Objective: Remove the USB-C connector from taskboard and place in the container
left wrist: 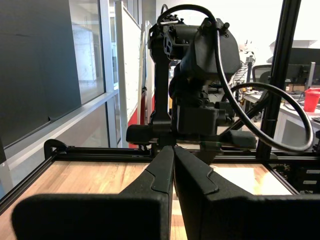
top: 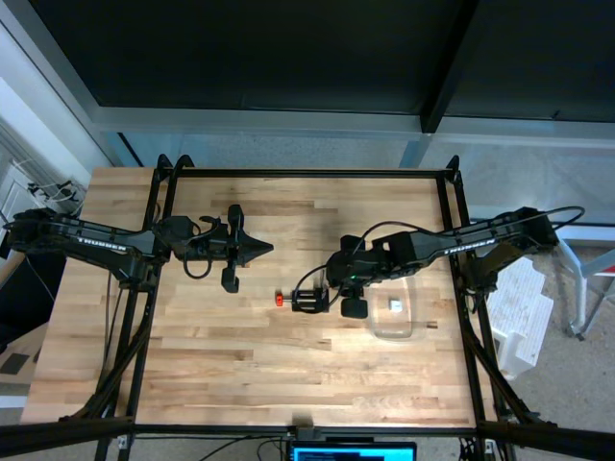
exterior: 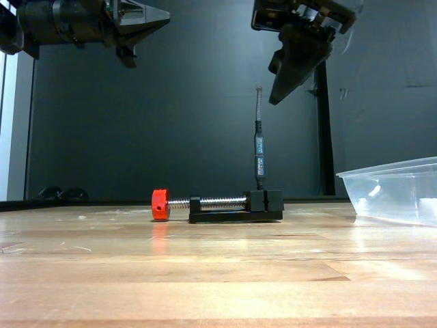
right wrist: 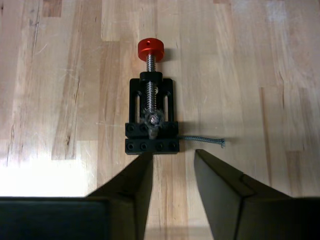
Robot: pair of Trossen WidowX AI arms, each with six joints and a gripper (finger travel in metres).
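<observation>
The taskboard (top: 309, 301) is a small black clamp with an orange-red knob (top: 280, 299), lying mid-table. The USB-C connector (exterior: 260, 156) stands upright in the taskboard (exterior: 235, 206), slim and dark, with a short braided stub on top. My right gripper (exterior: 276, 89) hangs open just above and right of that stub, touching nothing. In the right wrist view its fingers (right wrist: 216, 177) straddle empty space beside the taskboard (right wrist: 151, 132). The clear container (top: 394, 317) sits right of the board. My left gripper (top: 261, 250) is shut and held high at the left, well away.
A tiny white block (top: 394, 304) lies in the container. The container's wall (exterior: 396, 190) rises at the right in the low view. Black frame rails (top: 307, 174) border the wooden table. The left wrist view faces the right arm (left wrist: 195, 75).
</observation>
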